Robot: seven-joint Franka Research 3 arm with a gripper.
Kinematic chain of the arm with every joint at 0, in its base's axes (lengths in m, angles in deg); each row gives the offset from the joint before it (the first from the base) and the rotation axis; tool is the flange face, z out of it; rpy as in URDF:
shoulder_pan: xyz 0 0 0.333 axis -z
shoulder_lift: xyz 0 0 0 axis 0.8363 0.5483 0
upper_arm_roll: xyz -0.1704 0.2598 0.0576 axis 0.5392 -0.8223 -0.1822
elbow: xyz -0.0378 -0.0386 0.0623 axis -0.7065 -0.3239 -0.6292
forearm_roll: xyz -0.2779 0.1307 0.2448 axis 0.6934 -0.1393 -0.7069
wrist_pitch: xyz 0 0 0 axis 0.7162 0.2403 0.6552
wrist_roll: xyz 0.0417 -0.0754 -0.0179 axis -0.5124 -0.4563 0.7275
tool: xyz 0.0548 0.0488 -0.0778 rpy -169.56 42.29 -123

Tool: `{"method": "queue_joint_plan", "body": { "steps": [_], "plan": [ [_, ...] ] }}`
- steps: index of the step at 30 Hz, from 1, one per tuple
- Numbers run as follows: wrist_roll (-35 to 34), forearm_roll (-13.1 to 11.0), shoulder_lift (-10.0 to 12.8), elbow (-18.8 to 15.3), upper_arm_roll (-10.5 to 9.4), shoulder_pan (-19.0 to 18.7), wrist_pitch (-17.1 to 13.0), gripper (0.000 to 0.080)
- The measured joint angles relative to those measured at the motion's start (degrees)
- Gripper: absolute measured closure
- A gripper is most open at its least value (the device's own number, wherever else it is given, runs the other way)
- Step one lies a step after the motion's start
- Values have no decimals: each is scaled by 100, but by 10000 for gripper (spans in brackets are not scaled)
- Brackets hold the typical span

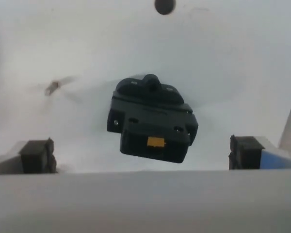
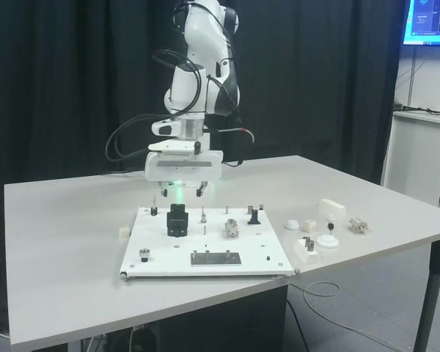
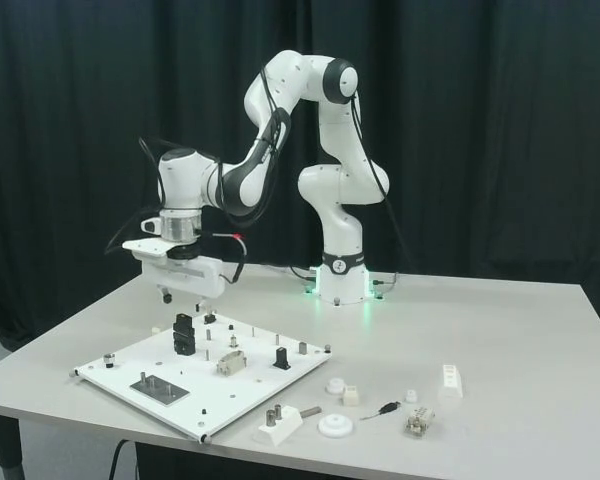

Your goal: Remove D-SUB.

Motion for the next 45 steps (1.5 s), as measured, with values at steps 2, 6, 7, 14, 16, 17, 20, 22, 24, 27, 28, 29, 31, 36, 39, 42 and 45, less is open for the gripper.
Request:
{"method": "queue_joint_plan", "body": {
  "steps": [2, 6, 7, 14, 16, 17, 20, 22, 24, 27, 28, 29, 31, 36, 39, 42, 45],
  "plan": [
    [-251, -27, 0, -57, 7, 0, -83, 3],
    [-649, -30, 0, -158, 19, 0, -232, 3],
    [-717, -30, 0, -187, 21, 0, -278, 3],
    [-986, -124, 1, -373, 31, 0, -625, 3],
    [-1029, -204, 2, -423, 31, 0, -721, 3],
    [-1048, -257, 2, -450, 32, 0, -774, 3],
    [-1075, -384, 7, -520, 37, 0, -902, 3],
    [-1087, -466, 20, -551, 45, 0, -977, 3],
    [-1089, -512, 32, -575, 58, 0, -1031, 3],
    [-1089, -528, 44, -615, 79, 0, -1116, 3],
    [-1089, -529, 47, -630, 85, 0, -1148, 3],
    [-1089, -529, 49, -643, 89, 0, -1180, 3],
    [-1088, -529, 56, -666, 95, 0, -1239, 3],
    [-884, -528, 87, -685, 96, 0, -1331, 3],
    [-742, -528, 113, -688, 96, 0, -1368, 3],
    [-717, -528, 132, -691, 96, 0, -1386, 3],
    [-684, -528, 144, -692, 96, 0, -1387, 3]
  ]
}}
